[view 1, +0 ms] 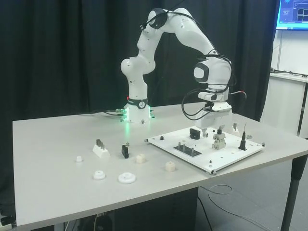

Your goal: Insert waterproof.

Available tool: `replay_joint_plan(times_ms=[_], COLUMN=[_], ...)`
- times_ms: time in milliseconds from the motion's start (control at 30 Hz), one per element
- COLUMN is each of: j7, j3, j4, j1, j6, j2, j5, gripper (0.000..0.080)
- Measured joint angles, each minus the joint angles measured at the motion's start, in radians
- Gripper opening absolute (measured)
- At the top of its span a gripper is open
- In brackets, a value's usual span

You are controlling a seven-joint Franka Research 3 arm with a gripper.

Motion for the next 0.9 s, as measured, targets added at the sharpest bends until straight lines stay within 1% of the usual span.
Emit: replay_joint_plan(times_ms=[900], j7=[0.009], j3=[0.000], j4=[-0.007], j1=[-0.004], j6=[0.023], j2=[0.000], j5=[0.001], gripper=[0.0800])
